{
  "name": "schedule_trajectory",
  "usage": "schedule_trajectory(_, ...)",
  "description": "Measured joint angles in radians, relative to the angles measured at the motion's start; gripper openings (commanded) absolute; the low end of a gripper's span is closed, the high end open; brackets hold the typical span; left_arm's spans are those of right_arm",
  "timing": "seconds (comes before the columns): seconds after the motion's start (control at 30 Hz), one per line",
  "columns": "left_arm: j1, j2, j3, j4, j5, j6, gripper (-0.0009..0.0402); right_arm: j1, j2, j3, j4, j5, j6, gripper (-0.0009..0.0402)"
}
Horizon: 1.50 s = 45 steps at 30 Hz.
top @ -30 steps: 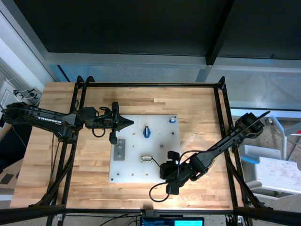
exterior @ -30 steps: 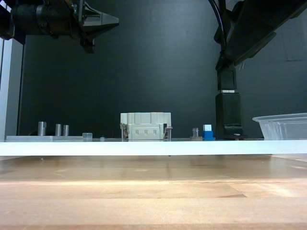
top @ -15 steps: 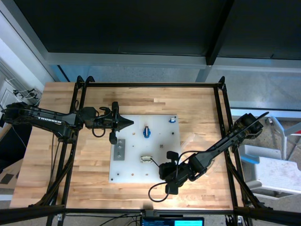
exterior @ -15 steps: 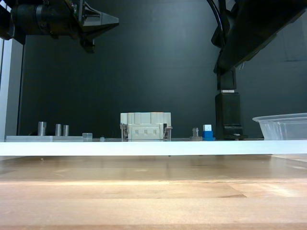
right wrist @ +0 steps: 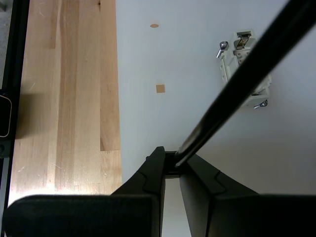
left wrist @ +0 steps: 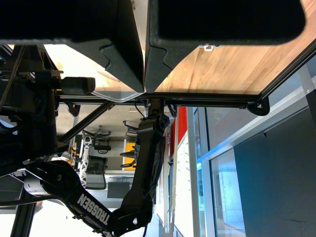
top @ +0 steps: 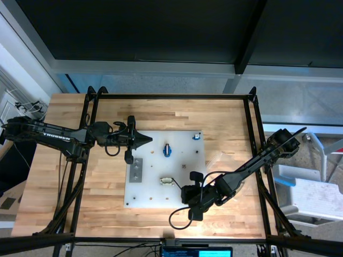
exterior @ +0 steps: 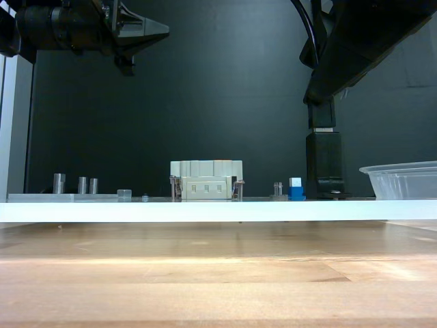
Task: Remove the USB connector from the USB hub and place in the container
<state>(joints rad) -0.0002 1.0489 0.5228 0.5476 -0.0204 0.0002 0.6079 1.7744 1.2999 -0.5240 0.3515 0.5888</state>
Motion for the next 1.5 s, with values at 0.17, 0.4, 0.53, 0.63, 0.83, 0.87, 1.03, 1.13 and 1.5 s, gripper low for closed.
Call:
schedule_trajectory(0.17, 0.000, 0.000, 0.000, 0.000, 0.000, 0.000, 0.0001, 0.000, 0.000, 0.000, -0.002, -0.003, -0.012, 0.0000)
schedule_trajectory(0.4, 0.000, 0.000, 0.000, 0.000, 0.000, 0.000, 0.0001, -0.011, 0.005, 0.045, -0.089, -0.023, -0.024, 0.0000)
schedule_trajectory(0.53, 0.000, 0.000, 0.000, 0.000, 0.000, 0.000, 0.0001, -0.023, 0.006, 0.071, -0.153, -0.033, -0.050, 0.0000)
schedule_trajectory(0.63, 0.000, 0.000, 0.000, 0.000, 0.000, 0.000, 0.0001, -0.027, 0.006, 0.075, -0.146, -0.057, -0.061, 0.0000)
schedule_trajectory(0.83, 0.000, 0.000, 0.000, 0.000, 0.000, 0.000, 0.0001, -0.030, 0.006, 0.075, -0.146, -0.063, -0.074, 0.0000)
schedule_trajectory(0.87, 0.000, 0.000, 0.000, 0.000, 0.000, 0.000, 0.0001, -0.031, 0.006, 0.075, -0.146, -0.065, -0.075, 0.0000)
schedule_trajectory(1.03, 0.000, 0.000, 0.000, 0.000, 0.000, 0.000, 0.0001, -0.031, 0.006, 0.075, -0.137, -0.066, -0.078, 0.0000)
schedule_trajectory(1.13, 0.000, 0.000, 0.000, 0.000, 0.000, 0.000, 0.0001, -0.031, 0.006, 0.075, -0.112, -0.068, -0.078, 0.0000)
schedule_trajectory(1.5, 0.000, 0.000, 0.000, 0.000, 0.000, 0.000, 0.0001, -0.023, -0.010, 0.051, -0.060, -0.058, -0.054, 0.0000)
